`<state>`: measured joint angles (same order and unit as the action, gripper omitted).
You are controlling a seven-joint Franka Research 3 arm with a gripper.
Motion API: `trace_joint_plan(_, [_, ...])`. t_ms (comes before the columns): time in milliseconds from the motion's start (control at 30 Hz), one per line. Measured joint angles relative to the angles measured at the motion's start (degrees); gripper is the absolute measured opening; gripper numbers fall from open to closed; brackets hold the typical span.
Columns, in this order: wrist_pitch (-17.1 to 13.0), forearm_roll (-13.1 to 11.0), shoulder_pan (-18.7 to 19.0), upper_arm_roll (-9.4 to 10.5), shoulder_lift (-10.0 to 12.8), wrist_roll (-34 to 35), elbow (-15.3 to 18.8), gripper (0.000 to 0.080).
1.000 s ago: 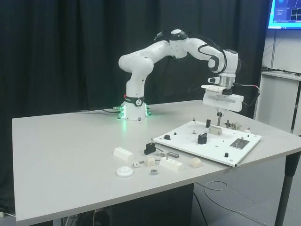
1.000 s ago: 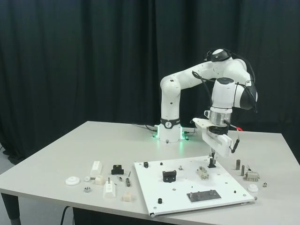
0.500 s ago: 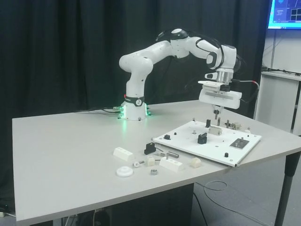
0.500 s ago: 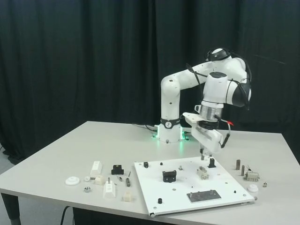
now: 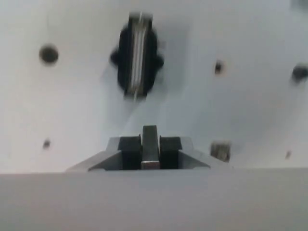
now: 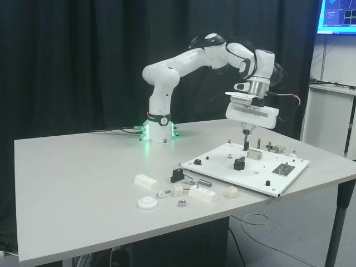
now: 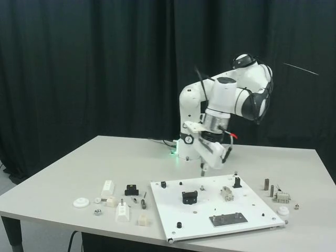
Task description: Place square peg 3.
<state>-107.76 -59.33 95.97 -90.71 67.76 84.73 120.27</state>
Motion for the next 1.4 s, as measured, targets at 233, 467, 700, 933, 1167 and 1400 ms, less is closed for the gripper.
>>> trace_joint_plan(233, [-1.03,0.29,-4.47,-0.15,0.03,-5.74,0.08,0.0076])
trace_joint_plan(467, [-1.58,0.28,-9.09,-0.08,0.18,-10.64,0.15,0.0076])
trace_joint_plan(700, [-3.44,-0.83,-13.78,0.65,0.21,-15.19,0.14,0.0076])
trace_joint_plan(933, [-5.99,-2.99,-18.48,1.62,0.4,-19.36,-0.11,0.0076])
trace_joint_plan(1167, [-6.9,-5.74,-23.5,1.94,1.61,-23.23,-1.4,0.0076])
trace_joint_plan(1400, [-6.91,-8.2,-28.59,2.04,3.5,-25.61,-3.55,0.0076])
